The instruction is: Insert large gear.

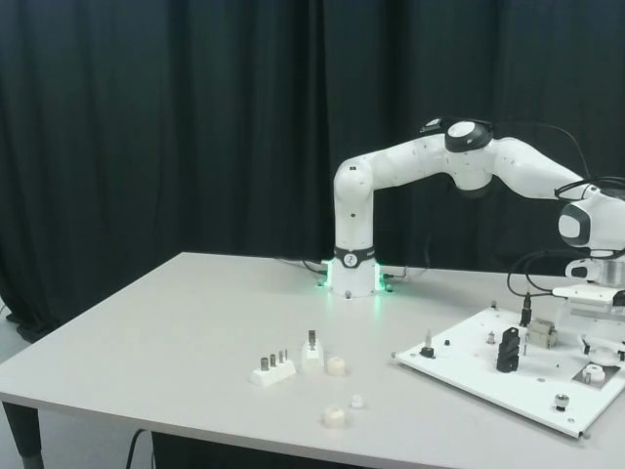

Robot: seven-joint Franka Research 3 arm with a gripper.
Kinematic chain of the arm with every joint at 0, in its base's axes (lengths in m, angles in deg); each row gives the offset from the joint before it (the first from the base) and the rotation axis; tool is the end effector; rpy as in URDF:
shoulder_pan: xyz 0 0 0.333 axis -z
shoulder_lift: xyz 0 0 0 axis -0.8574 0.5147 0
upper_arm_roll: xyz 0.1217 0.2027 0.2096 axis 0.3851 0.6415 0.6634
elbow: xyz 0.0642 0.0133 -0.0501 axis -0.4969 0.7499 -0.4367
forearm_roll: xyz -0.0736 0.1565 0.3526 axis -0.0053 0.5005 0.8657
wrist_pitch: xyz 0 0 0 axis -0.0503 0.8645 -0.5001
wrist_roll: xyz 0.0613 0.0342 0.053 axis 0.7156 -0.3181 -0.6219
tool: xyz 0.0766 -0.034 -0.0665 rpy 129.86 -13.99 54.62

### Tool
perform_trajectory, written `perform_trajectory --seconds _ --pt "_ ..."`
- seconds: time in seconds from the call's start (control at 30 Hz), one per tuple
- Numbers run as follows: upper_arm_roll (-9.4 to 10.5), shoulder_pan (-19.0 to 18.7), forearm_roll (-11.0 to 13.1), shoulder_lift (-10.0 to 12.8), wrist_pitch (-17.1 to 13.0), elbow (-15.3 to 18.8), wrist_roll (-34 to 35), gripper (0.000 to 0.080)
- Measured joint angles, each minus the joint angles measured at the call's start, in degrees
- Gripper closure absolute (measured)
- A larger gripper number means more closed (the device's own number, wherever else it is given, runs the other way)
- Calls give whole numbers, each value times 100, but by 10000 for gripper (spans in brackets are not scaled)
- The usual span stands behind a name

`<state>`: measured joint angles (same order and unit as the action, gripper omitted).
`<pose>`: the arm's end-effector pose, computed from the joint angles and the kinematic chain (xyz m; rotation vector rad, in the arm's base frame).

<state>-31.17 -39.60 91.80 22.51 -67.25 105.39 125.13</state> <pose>0.4140 0.6027 0.2243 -2.5885 1.6452 -0.0872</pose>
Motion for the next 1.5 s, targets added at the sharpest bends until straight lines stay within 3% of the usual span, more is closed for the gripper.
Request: perform_trajectory --seconds 1.5 --pt "48 65 11 -6 19 -35 179 206"
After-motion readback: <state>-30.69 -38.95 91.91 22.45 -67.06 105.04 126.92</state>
